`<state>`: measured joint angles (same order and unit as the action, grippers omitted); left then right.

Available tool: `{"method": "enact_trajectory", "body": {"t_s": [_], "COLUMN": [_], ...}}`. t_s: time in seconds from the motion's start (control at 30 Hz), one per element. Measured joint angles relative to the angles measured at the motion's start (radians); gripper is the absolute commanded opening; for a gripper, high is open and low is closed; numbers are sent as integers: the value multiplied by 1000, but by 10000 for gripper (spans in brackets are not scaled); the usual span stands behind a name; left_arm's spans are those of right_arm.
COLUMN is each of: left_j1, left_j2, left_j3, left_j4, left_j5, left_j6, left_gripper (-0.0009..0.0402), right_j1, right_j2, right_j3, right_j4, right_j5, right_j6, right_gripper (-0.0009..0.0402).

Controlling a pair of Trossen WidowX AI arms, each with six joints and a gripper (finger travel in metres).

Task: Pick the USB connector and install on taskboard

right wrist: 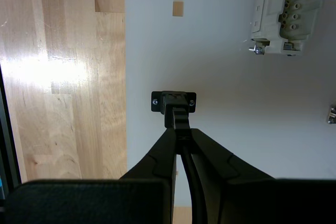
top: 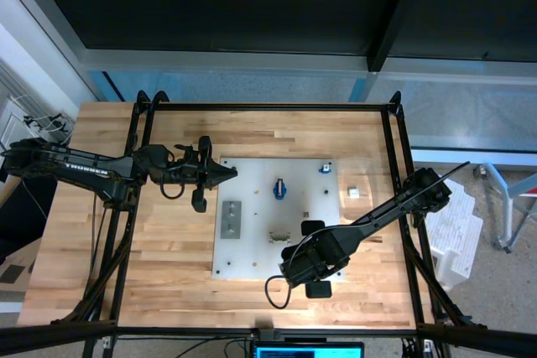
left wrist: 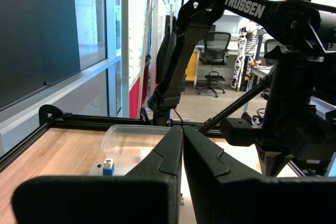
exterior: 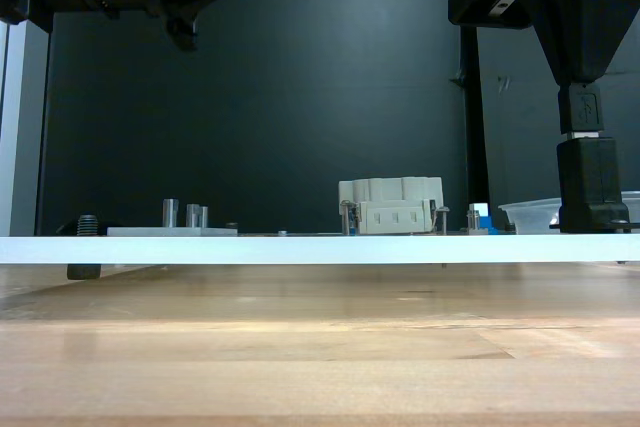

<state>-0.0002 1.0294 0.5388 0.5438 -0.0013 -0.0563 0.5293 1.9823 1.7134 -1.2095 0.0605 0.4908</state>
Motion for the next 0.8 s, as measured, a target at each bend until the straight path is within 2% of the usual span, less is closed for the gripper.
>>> {"method": "enact_trajectory", "body": {"t_s": [0.33,0.8], "left_j1": [0,0], "left_j2": [0,0], "left_j3": [0,0], "left_j4": [0,0], "left_j5": [0,0], "left_j6": [0,0], "left_gripper": [0,0], "right_j1": [0,0], "right_j2": [2,3], "right_j3": [-2,-6], "right_j4": [6,22], "right_j5": [0,-1], "right_j6": [-2,1], "right_gripper": [3,50]}}
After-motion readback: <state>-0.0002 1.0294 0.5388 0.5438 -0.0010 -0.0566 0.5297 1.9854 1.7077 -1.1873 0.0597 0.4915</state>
